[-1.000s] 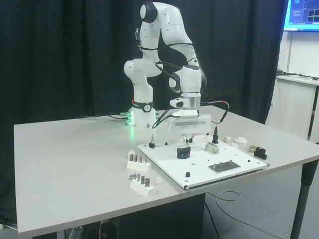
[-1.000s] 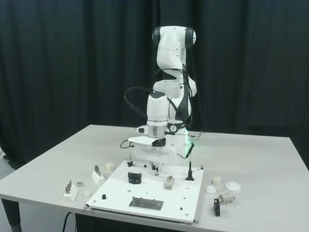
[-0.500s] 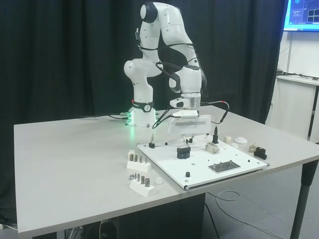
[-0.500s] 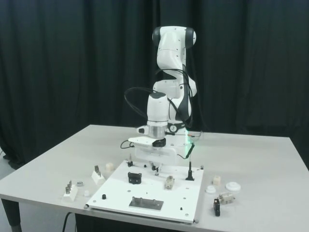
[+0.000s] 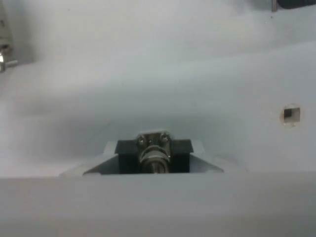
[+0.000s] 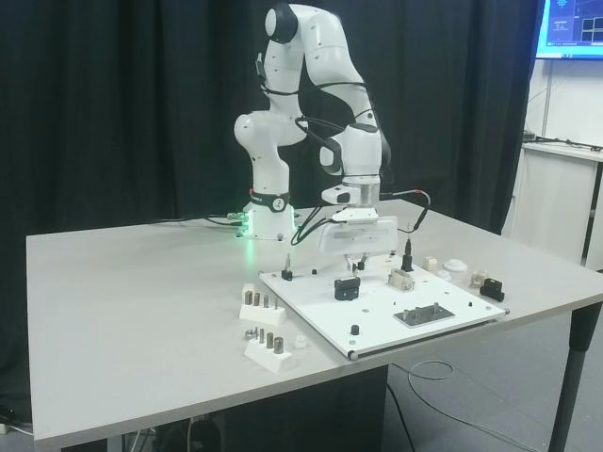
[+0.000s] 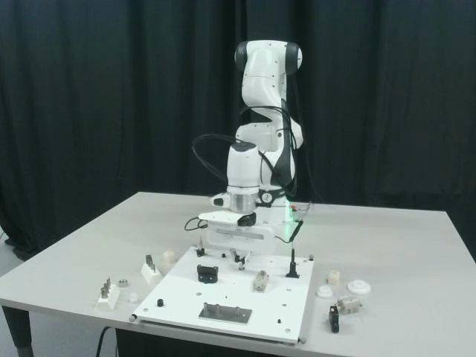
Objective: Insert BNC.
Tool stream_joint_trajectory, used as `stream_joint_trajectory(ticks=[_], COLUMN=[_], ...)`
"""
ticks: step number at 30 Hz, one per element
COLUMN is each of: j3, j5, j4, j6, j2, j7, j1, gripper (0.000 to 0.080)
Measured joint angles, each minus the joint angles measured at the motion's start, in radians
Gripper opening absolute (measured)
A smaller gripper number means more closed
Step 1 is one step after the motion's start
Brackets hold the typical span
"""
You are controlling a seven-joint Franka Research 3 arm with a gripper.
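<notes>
My gripper (image 5: 154, 157) hangs low over the back part of the white board (image 6: 377, 303), pointing straight down. In the wrist view a small grey metal BNC connector (image 5: 154, 150) sits between the black fingertips (image 5: 127, 157), which press against it on both sides. The white board surface lies blurred beneath it, with a small square hole (image 5: 291, 113) off to one side. From the room cameras the gripper (image 6: 355, 256) (image 7: 238, 255) stands between a black block (image 7: 207, 273) and an upright black post (image 7: 293, 264) on the board (image 7: 223, 296).
A grey metal plate (image 6: 424, 314) lies near the board's front edge. Two white holders with pins (image 6: 256, 303) (image 6: 270, 344) stand on the table beside the board. Loose small parts (image 7: 342, 305) and a white disc (image 7: 358, 286) lie on the table on the other side.
The hand has risen very slightly above the board. Nothing else on the table has moved.
</notes>
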Motion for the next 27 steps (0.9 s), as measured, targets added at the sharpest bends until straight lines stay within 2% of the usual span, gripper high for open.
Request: stream_joint_trajectory(ticks=[27], j3=[0.001], j5=[0.014], j4=[0.000], j6=[0.000], j2=[0.000], j7=[-0.207], j1=[0.000], gripper=[0.0125])
